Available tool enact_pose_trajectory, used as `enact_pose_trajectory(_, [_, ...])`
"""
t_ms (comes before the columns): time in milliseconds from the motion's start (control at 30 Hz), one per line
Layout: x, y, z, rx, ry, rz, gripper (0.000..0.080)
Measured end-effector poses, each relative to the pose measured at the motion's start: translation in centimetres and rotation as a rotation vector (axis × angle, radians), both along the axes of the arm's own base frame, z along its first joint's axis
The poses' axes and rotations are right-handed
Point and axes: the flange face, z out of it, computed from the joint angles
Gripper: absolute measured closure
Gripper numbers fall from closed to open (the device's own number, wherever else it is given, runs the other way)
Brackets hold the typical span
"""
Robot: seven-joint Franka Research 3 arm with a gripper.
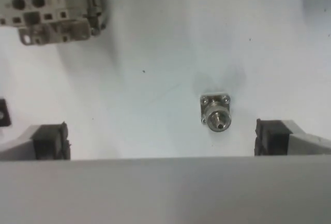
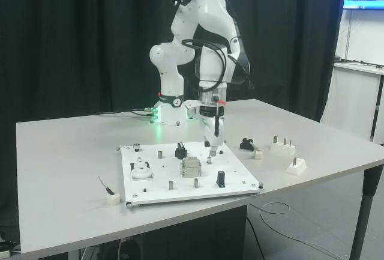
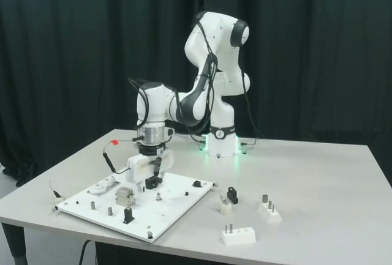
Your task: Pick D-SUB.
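Note:
My gripper (image 1: pixel 161 139) hangs open just above the white board (image 2: pixel 156 189), its black pads (image 1: pixel 51 141) set wide apart. Below the gap, nearer one pad, stands a small round metal connector on a square flange (image 1: pixel 216 111), touched by neither pad. A grey multi-pin connector block (image 1: pixel 57 6) sits further off on the board. From the room the gripper (image 2: pixel 214 143) is over the board's far right part, with the metal connector (image 2: pixel 209 158) under it and the grey block (image 2: pixel 191 167) nearer the front. I cannot make out a D-SUB for certain.
On the board also stand a black part (image 2: pixel 180 150), a black upright piece (image 2: pixel 221 178), a white disc (image 2: pixel 141 170) and several short pegs. Off the board lie a black clip (image 2: pixel 246 144), two white pin blocks (image 2: pixel 282 146) (image 2: pixel 296 165) and a thin probe (image 2: pixel 107 188).

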Motion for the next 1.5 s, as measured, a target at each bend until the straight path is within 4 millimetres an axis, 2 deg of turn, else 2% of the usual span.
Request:
enact_pose_trajectory(700, [0.9,-0.1,1.4,-0.05,0.042,0.074,0.0003])
enact_pose_trajectory(1500, [1.6,0.8,2.8,-0.134,0.065,0.286,0.0003])
